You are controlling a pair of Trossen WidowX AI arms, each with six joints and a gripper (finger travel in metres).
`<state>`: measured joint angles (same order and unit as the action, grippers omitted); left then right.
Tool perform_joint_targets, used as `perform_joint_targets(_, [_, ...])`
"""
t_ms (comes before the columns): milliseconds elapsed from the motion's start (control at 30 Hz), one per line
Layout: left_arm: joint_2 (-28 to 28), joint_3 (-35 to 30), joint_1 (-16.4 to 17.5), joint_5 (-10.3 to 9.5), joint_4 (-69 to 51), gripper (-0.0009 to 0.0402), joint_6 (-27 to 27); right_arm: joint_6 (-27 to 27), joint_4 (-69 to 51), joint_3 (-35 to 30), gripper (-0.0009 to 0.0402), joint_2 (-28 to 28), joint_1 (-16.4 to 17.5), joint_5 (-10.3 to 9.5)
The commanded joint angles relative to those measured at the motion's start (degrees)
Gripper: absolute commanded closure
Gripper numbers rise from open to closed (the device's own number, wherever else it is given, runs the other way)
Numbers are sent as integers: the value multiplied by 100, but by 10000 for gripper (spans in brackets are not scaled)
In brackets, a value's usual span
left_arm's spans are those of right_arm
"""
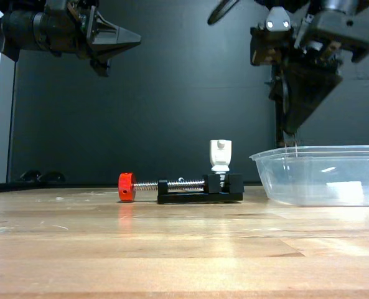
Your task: Remove the power plug from the receptacle and place in the container
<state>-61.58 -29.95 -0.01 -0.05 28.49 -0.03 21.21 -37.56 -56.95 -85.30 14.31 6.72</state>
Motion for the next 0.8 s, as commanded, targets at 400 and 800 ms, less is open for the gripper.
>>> perform_joint_targets(400, [-2,0,2,2,9,393,2,111,887,798,393,48,85,127])
perform_joint_targets(800, [-2,0,0,2,7,393,2,151,1237,1108,376,221,186,166])
